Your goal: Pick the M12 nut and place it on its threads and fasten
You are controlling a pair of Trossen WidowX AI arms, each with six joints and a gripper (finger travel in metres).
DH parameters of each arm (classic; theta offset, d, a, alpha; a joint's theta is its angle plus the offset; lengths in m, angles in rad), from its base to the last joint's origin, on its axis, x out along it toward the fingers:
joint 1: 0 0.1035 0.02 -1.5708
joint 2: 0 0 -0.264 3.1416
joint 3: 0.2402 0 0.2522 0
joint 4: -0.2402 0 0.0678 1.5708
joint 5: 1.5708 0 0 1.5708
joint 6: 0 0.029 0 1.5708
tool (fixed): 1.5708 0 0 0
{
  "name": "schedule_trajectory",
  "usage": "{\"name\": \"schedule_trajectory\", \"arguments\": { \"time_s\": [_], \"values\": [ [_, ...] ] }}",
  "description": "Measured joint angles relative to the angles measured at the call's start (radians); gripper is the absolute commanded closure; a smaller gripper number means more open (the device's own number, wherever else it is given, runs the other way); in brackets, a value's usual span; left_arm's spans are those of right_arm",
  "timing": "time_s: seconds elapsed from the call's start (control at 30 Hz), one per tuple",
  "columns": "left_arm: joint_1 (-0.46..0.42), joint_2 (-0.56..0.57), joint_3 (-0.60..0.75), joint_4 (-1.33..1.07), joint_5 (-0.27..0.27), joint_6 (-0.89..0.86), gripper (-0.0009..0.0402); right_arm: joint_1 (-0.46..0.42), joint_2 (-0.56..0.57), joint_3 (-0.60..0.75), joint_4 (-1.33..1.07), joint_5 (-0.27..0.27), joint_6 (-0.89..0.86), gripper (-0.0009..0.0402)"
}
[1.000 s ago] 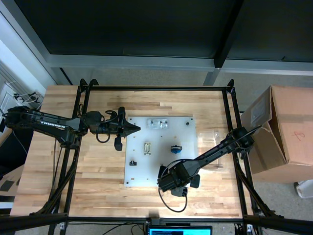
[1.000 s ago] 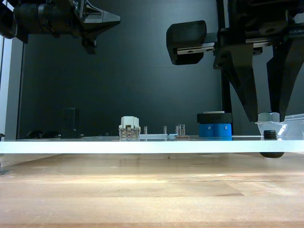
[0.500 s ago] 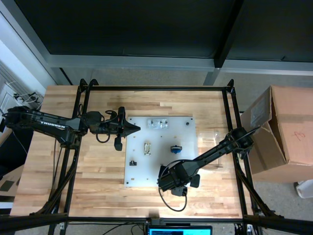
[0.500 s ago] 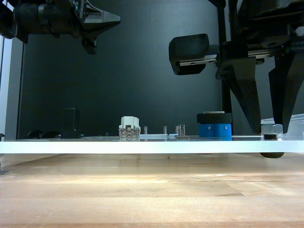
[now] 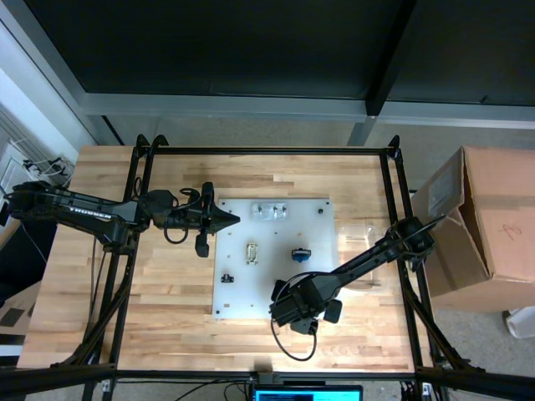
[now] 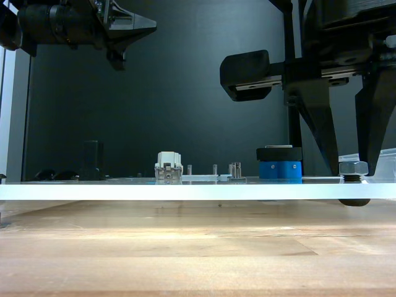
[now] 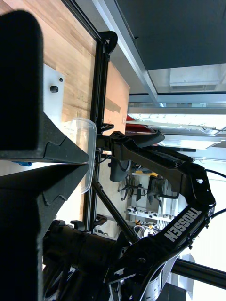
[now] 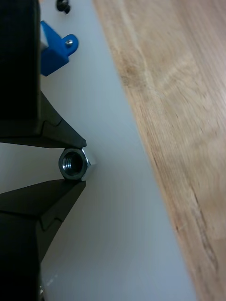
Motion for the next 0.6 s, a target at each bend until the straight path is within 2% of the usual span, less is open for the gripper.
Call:
{"name": "schedule_trajectory", "arguments": {
  "time_s": [0.13, 0.4, 0.6],
  "values": [
    [0.0, 0.0, 0.0, 0.0, 0.0, 0.0, 0.0393, 0.0, 0.0, 0.0, 0.001, -0.002, 0.128, 0.0393],
    [0.0, 0.0, 0.0, 0.0, 0.0, 0.0, 0.0393, -0.001, 0.0, 0.0, 0.006, -0.003, 0.514, 0.0393],
    [0.0, 0.0, 0.0, 0.0, 0.0, 0.0, 0.0393, -0.001, 0.0, 0.0, 0.012, -0.002, 0.718, 0.0393]
  ]
}}
